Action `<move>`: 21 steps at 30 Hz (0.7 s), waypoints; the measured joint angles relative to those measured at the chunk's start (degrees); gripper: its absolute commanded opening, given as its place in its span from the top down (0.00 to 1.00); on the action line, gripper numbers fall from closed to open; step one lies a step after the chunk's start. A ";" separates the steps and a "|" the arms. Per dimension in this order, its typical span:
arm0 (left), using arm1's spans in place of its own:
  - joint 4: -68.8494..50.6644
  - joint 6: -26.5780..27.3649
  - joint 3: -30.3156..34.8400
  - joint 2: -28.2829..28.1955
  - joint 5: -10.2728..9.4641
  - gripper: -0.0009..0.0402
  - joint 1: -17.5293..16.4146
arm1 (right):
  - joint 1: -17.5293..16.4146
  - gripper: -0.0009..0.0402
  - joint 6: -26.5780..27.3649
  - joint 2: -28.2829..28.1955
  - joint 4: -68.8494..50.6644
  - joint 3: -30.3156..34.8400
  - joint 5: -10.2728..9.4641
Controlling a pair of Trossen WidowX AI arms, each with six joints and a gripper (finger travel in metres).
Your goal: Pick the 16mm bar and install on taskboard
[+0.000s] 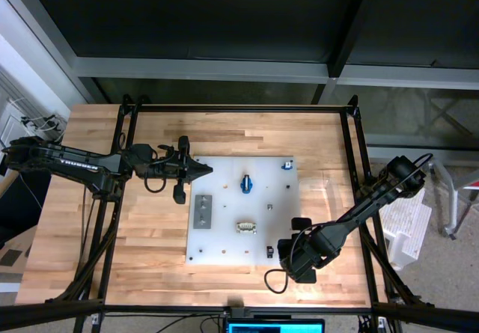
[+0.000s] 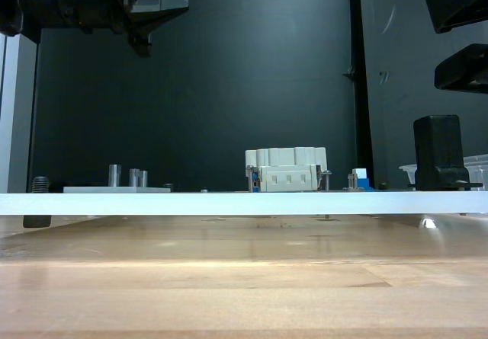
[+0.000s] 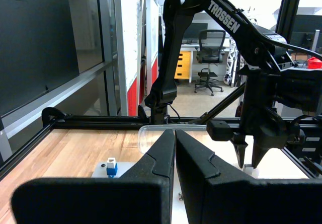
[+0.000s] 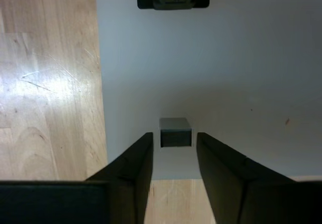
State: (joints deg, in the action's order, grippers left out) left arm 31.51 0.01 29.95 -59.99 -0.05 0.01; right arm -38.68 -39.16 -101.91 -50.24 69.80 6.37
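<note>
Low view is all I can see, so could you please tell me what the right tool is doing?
Observer: The right tool is open over the taskboard's near right corner.
Operator: Is anything between its fingers?
Observer: Yes, what looks like the 16mm bar lies on the board between them, untouched.
Operator: And the left tool?
Observer: The left tool is shut and empty, raised near the far left corner.

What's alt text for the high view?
A white taskboard lies on a wooden table; the left gripper, shut, points over its far-left edge, and the right gripper hangs above its near-right corner. A grey block, blue knob and beige connector sit on the board.
</note>
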 measured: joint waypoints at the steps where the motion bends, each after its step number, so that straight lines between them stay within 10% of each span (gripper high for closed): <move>1: 0.02 0.00 -0.02 0.00 0.02 0.98 0.00 | 0.00 0.58 0.02 0.02 0.00 0.00 0.00; 21: 0.02 0.02 0.00 0.00 0.00 0.98 0.00 | 0.04 0.46 0.44 7.96 -4.11 0.02 -0.20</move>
State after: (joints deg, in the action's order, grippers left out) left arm 31.53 0.03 29.95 -59.99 -0.05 0.01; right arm -38.63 -38.72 -93.95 -54.35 69.82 6.17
